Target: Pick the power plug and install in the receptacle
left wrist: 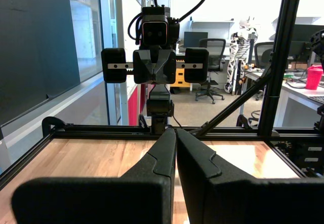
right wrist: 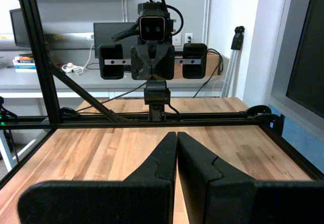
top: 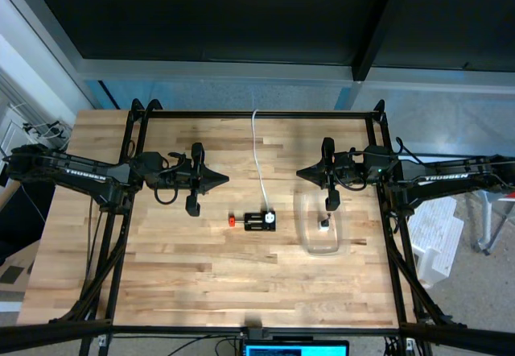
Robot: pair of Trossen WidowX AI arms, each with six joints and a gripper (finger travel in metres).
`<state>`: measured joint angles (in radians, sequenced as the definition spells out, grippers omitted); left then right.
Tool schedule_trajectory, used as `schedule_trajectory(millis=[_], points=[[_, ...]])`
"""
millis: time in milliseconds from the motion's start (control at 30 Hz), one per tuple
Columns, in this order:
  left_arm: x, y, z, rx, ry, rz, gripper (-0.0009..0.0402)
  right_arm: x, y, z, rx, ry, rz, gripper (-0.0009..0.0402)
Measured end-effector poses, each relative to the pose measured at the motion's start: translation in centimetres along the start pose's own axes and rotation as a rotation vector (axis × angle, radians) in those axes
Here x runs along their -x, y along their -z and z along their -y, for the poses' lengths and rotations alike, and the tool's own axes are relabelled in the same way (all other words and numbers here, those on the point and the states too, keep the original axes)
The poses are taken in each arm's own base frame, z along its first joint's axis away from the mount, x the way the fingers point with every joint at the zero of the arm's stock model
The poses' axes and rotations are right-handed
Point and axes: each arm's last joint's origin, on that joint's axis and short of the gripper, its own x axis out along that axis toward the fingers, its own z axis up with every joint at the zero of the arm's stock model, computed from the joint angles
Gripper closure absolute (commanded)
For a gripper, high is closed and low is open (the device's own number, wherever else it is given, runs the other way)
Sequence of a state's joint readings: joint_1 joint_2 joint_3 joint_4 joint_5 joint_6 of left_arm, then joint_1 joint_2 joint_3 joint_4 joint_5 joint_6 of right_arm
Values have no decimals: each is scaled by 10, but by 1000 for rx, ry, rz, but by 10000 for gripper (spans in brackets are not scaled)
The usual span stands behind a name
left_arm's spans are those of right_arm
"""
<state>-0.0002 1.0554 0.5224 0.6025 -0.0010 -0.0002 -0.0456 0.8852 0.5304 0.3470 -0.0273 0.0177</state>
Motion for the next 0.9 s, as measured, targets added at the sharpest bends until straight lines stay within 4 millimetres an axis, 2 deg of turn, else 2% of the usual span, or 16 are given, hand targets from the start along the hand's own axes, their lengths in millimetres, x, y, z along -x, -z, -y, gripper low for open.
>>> schedule_trajectory(millis=[733, 900], points=[[0, 0, 0, 0, 0, 0, 393, 0, 0, 0, -3, 0, -4, 393], [0, 0, 0, 0, 0, 0, 393, 4, -2, 0, -31, 3, -90, 393]])
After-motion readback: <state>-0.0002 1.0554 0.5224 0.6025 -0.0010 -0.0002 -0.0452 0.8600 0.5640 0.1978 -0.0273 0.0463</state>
